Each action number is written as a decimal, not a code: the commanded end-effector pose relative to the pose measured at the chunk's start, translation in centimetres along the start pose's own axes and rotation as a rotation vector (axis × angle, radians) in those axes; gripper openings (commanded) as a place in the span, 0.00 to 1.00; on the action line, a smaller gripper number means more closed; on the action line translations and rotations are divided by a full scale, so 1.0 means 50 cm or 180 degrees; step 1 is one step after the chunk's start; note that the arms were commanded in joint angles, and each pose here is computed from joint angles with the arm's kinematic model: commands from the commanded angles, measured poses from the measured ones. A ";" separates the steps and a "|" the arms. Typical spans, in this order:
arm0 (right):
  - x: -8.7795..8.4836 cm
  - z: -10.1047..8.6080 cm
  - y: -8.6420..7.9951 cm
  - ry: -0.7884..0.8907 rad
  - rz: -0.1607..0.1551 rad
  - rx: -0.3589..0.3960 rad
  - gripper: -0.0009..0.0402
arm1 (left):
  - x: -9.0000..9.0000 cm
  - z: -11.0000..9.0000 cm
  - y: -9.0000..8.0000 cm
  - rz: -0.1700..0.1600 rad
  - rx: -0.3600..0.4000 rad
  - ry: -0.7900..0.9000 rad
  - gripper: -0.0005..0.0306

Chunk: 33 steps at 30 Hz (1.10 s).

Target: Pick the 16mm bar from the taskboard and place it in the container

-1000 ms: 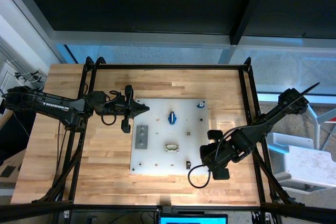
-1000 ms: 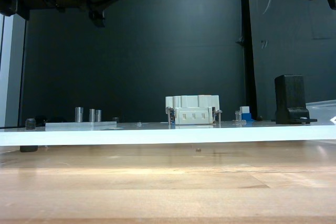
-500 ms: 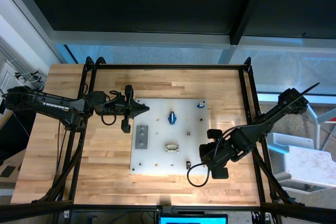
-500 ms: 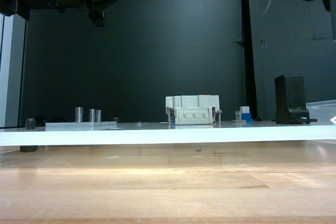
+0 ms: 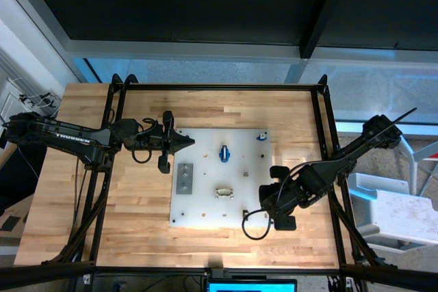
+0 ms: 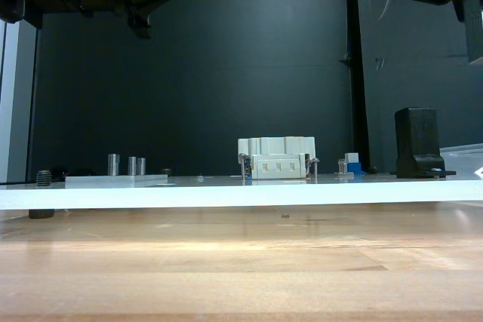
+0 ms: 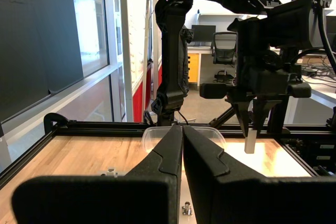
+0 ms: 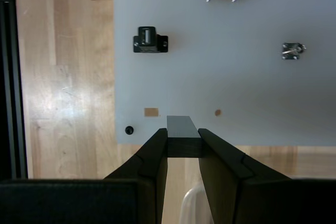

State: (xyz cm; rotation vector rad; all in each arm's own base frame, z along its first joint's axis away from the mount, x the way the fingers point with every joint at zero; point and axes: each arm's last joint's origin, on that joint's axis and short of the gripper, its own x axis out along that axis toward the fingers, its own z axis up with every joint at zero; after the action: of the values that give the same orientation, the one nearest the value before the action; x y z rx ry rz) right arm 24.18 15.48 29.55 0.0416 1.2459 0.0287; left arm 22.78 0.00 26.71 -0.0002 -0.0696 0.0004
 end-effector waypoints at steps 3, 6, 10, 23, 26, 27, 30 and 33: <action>0.001 0.004 -0.021 0.0008 -0.0045 0.0185 0.13 | 0.000 0.000 0.000 -0.0001 0.0000 -0.0001 0.02; 0.001 0.001 -0.037 0.0014 -0.0074 0.0260 0.13 | 0.000 0.000 0.000 0.0001 0.0000 -0.0001 0.02; 0.003 -0.010 -0.060 0.0034 -0.0116 0.0420 0.13 | 0.000 0.000 0.000 0.0001 0.0000 -0.0001 0.02; 0.004 -0.069 -0.120 0.0063 -0.0200 0.0834 0.13 | 0.000 0.000 0.000 0.0000 0.0000 -0.0001 0.02; 0.006 -0.087 -0.130 0.0076 -0.0212 0.0910 0.13 | 0.000 0.000 0.000 0.0001 0.0000 -0.0001 0.02; 0.006 -0.093 -0.133 0.0074 -0.0211 0.0926 0.13 | 0.000 0.000 0.000 0.0001 0.0000 -0.0001 0.02; 0.006 -0.111 -0.141 0.0071 -0.0213 0.1001 0.13 | 0.000 0.000 0.000 0.0000 0.0000 -0.0001 0.02; 0.006 -0.126 -0.148 0.0066 -0.0212 0.1054 0.13 | 0.000 0.000 0.000 -0.0001 0.0000 -0.0001 0.02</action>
State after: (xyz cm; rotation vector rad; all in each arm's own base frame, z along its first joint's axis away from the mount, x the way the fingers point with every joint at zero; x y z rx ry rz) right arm 18.60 8.32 27.00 0.2804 1.2628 -0.2305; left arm 22.79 0.00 26.71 -0.0002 -0.0696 0.0004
